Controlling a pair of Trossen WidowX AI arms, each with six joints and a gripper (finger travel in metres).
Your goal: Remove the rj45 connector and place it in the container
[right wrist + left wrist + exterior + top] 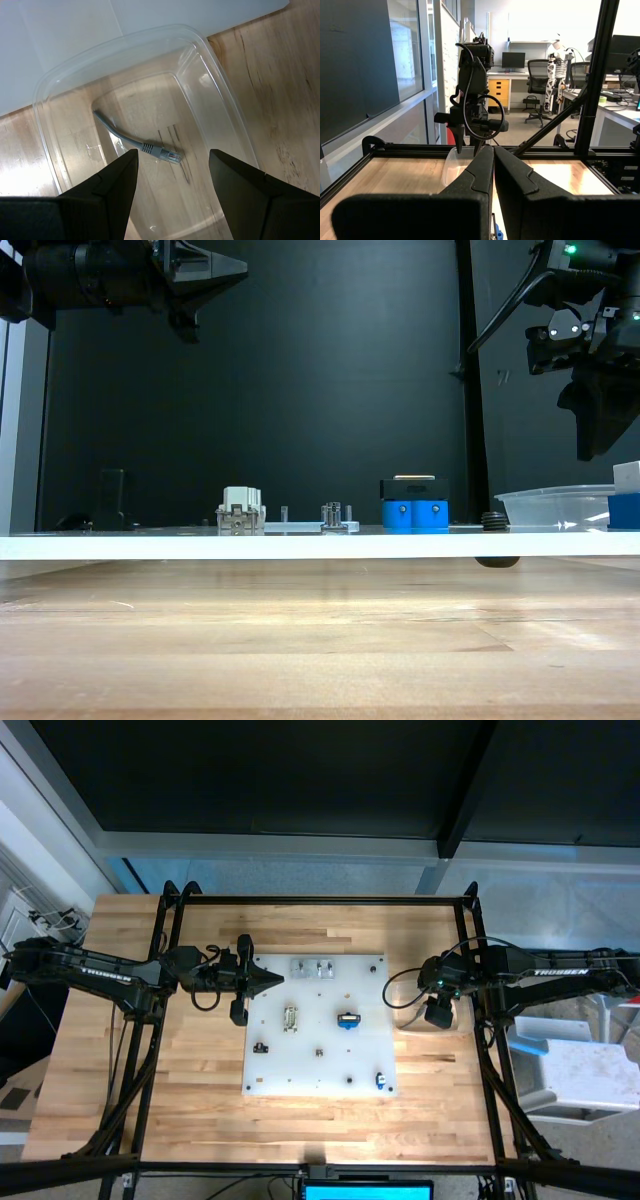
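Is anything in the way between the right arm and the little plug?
Nothing visible. The plug lies in the tray, and the right end effector hangs open right above it. The left end effector is shut, over the left edge of the board.

Both arms are matte black, with white TROSSEN lettering (98, 972) along the long links, black cables (205, 996) looping loosely near the wrists, and a small green light (441, 983) on the right one. The left gripper (276, 978), over the left edge of the white board (310, 1070), has wedge-shaped black fingers pressed together into a point. The right gripper (437, 1013), just off the board's right edge, has blunt black fingers spread apart.
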